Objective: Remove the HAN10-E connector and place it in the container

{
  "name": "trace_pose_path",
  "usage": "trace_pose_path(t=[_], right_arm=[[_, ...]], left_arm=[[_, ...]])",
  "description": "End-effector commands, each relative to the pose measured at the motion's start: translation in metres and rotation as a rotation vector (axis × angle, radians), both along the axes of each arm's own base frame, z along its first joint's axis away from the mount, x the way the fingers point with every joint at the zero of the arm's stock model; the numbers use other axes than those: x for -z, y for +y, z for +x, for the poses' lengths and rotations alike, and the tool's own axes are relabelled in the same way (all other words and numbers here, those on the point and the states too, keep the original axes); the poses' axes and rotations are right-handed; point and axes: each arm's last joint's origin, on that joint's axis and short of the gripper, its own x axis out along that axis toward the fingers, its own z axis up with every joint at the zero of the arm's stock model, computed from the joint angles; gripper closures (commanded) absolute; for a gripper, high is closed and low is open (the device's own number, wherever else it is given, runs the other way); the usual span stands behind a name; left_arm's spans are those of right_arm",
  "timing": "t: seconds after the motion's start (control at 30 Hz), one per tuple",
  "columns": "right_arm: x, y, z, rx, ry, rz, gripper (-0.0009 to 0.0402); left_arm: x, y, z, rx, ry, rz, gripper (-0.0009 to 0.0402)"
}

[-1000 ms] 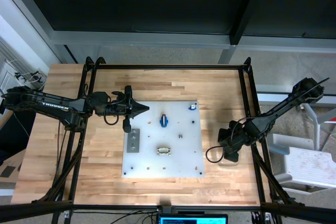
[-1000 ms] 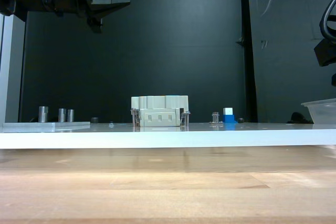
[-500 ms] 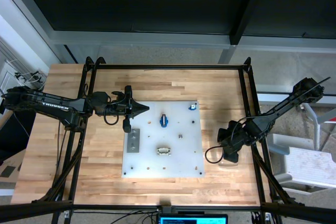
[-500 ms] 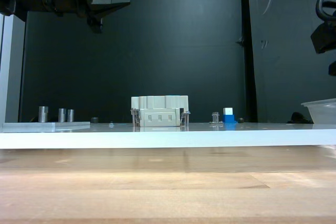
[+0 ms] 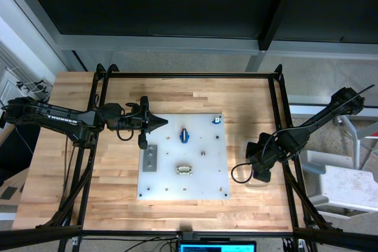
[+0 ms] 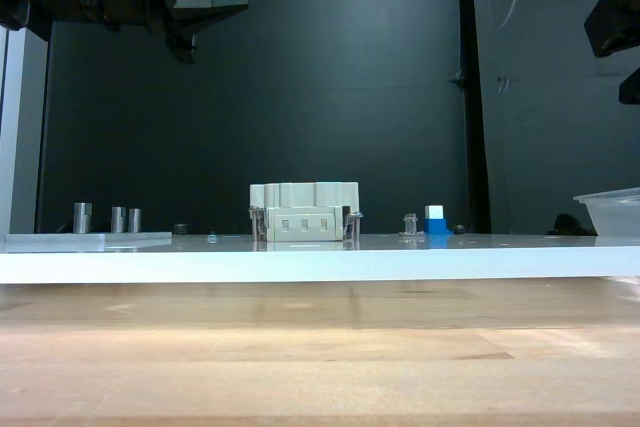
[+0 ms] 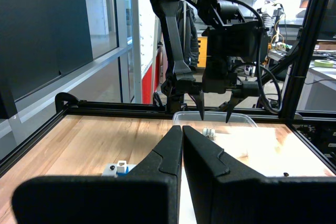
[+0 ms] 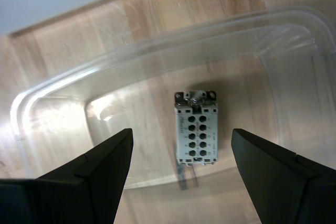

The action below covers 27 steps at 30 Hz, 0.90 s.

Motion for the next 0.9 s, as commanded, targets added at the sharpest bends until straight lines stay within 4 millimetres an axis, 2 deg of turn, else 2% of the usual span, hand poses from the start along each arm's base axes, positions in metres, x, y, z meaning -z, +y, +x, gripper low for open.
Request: trace_pose_path(t=[0.03, 0.9], right_arm=[[-0.0005, 0.0000, 0.0001, 0.001, -0.001, 0.001, 0.0130], [-0.0007, 0.0005, 0.0007, 0.001, -0.008, 0.005, 0.0130]], left_arm=[[0.0000, 0.0000, 0.0001, 0.000, 0.000, 0.000, 0.0393], [0.0000, 0.0001, 0.0001, 0.000, 0.000, 0.000, 0.0393]])
